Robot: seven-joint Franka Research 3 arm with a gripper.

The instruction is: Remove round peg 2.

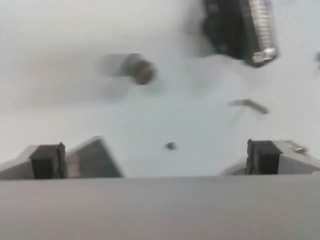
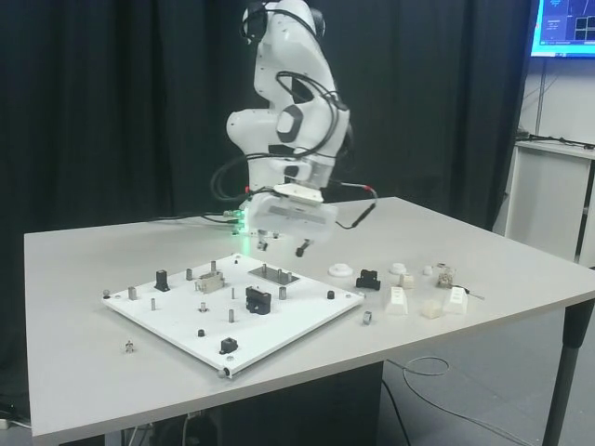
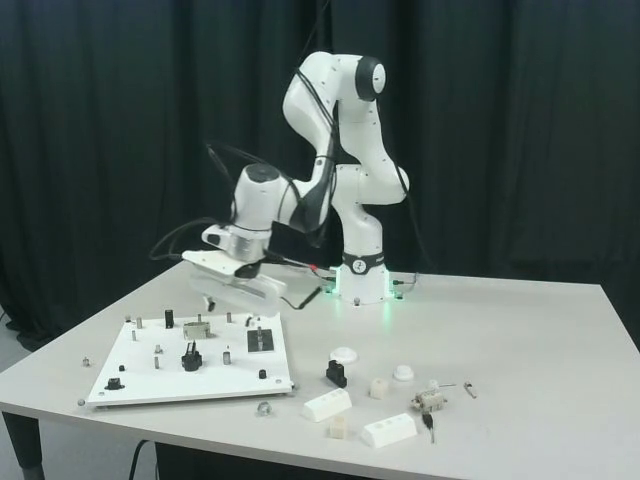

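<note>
The grey table (image 2: pixel 84 279) bore everything; the white arm (image 3: pixel 335 120) rose from its base near the back edge and bent down over the white board (image 2: pixel 307 311), which lay flat on the table's near side; the board carried several short upright pegs and a few black fittings, among them a black block (image 2: pixel 257 301) near its middle. Off the board, on the bare table, lay a scatter of small white pieces (image 3: pixel 326 404) and a black clip (image 2: pixel 368 279). The gripper (image 2: pixel 282 246) hung in the air above the far part of the board, touching nothing; in the wrist view its two fingertips (image 1: pixel 47 161) stood wide apart with only board surface between them, so it was open and held nothing. A short round peg (image 1: pixel 141 70) stood upright in the board, ahead of the fingers and apart from them; which peg counts as number 2 cannot be told from these views. A tiny dark hole (image 1: pixel 170 146) lay between the fingertips.
</note>
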